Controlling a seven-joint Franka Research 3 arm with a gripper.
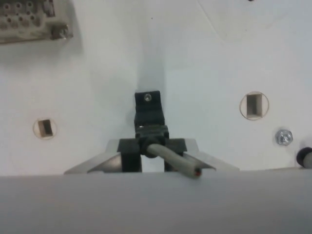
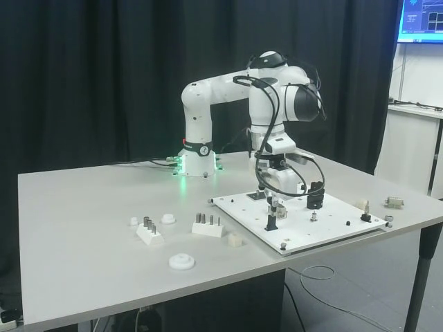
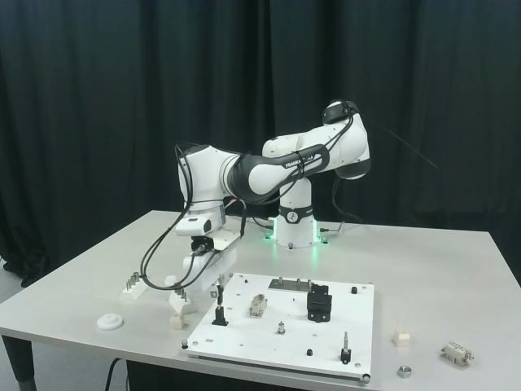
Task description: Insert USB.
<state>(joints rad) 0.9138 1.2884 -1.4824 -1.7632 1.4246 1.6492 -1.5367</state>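
From where I sit, the fingers are clamped on the USB plug, one black pad on each side of its black body, with the grey cable trailing back out between them toward the wrist. The plug's long axis runs straight on from the fingers, pointing down at the white board on the worktop. Just beyond the plug's tip, in line with it, stands the black socket block, so the thing I need lies dead ahead along the fingers' own reach, not off to either side. I cannot tell whether the tip is already touching or partly inside the socket. In the second room view the plug stands upright at the board's near corner, under the fingers. My judgement: the move ahead is a straight push along that axis, and any tilt risks jamming.
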